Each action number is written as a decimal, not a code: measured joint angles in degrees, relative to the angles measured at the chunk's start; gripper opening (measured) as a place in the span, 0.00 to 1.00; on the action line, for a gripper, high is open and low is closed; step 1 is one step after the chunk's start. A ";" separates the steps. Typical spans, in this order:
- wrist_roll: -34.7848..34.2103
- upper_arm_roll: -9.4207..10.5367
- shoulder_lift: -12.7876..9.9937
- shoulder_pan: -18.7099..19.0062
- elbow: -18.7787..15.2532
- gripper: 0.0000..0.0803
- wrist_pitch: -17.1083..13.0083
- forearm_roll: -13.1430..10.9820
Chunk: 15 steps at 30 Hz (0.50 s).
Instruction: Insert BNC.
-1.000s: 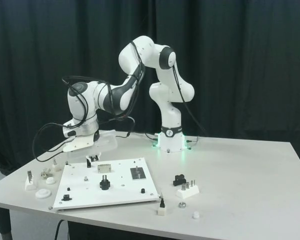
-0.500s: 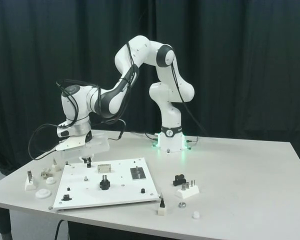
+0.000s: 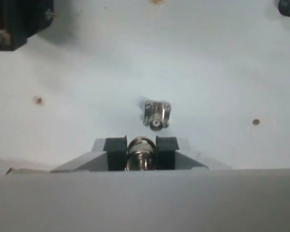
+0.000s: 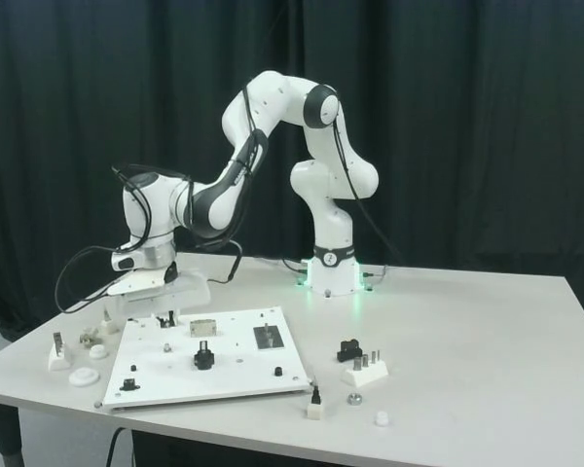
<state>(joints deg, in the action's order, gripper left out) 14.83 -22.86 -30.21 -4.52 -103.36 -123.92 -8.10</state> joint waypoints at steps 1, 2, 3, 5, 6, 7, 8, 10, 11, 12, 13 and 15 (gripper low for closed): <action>0.01 0.00 0.00 0.01 -0.42 0.15 -0.75 -0.07; 0.03 0.00 0.00 0.01 -0.80 0.15 -1.43 -0.14; 0.04 0.00 0.00 0.03 -1.18 0.15 -2.17 -0.20; 0.04 0.00 -0.01 0.05 -1.97 0.15 -3.67 -0.25; 0.04 0.00 0.00 0.06 -2.32 0.15 -4.36 -0.25; 0.04 0.00 0.00 0.08 -2.67 0.15 -5.09 -0.25; 0.04 0.00 0.00 0.08 -2.99 0.15 -5.71 -0.25; 0.04 0.00 -0.01 0.09 -3.56 0.15 -6.85 -0.25; 0.04 0.00 0.01 0.09 -3.82 0.15 -7.37 -0.25; 0.04 -0.01 0.01 0.09 -4.03 0.15 -7.74 -0.25; 0.04 -0.02 0.01 0.09 -4.25 0.15 -8.07 -0.25; 0.05 -0.07 0.01 0.09 -4.59 0.15 -8.54 -0.25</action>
<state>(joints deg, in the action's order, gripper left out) 14.88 -22.92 -30.19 -4.44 -107.95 -132.46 -8.35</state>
